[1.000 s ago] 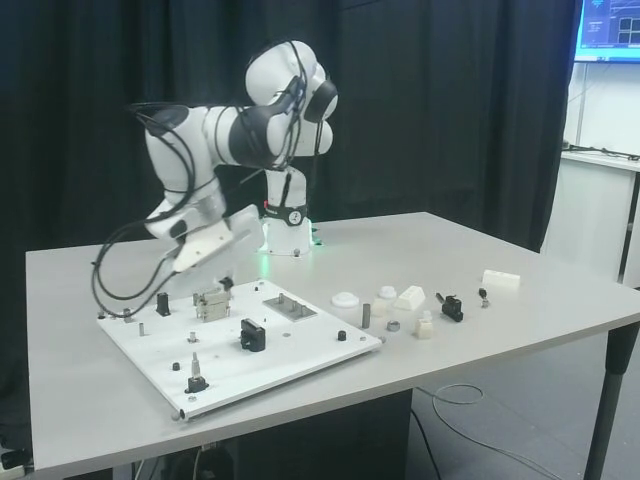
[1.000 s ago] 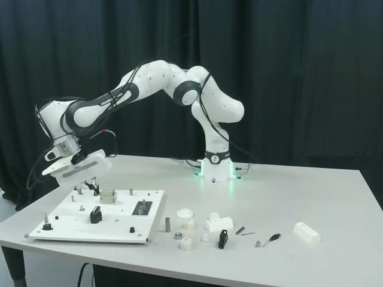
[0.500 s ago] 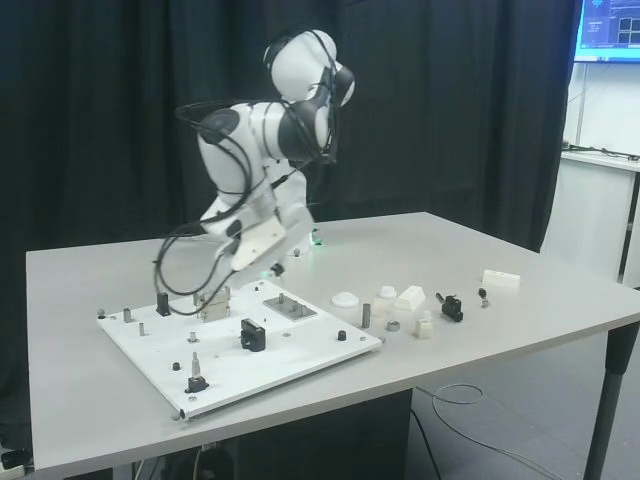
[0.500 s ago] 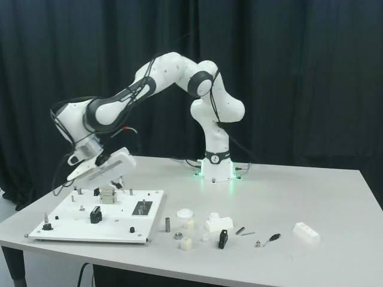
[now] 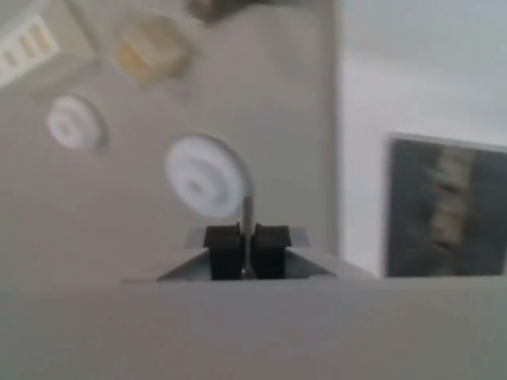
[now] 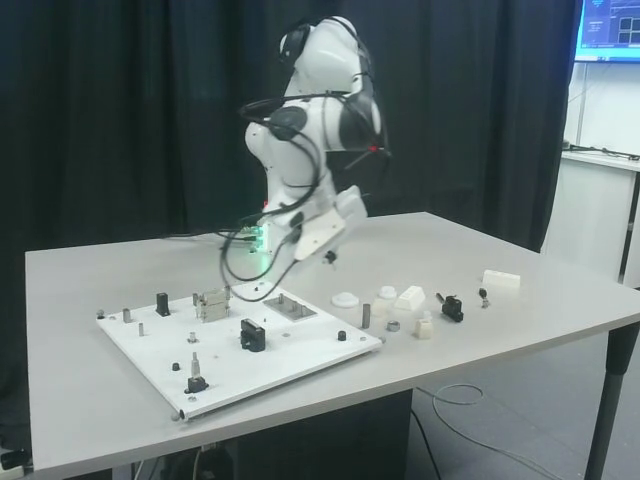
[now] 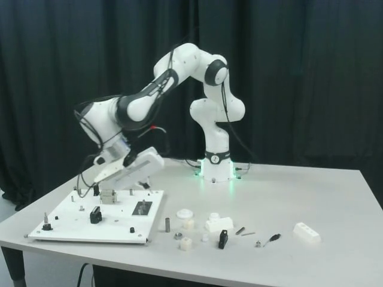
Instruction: Place round peg 1.
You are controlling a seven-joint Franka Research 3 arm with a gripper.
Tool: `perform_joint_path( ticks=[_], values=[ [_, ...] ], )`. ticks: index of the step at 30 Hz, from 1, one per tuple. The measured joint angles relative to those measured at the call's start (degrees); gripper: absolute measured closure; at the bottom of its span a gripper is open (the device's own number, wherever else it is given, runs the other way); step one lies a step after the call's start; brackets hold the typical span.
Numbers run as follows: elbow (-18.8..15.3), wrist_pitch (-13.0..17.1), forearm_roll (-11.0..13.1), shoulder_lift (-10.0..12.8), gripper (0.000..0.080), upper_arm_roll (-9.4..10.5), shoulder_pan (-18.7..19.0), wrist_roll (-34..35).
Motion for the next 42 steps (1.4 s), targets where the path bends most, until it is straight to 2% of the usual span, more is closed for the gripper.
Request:
perform_joint_path(
  ticks=[9, 22, 34, 42],
  values=[
    [-6.04, 4.94, 0.02, -4.62, 0.077, 0.95, 8.02, 7.57],
    [-12.39, 14.16, 0.02, -9.88, 0.077, 4.77, 18.4, 19.27],
    [-15.17, 22.75, -0.2, -10.91, 0.077, 6.35, 28.31, 28.12],
    [-16.8, 28.38, -2.29, -10.91, 0.077, 6.41, 34.7, 33.62]
  ],
)
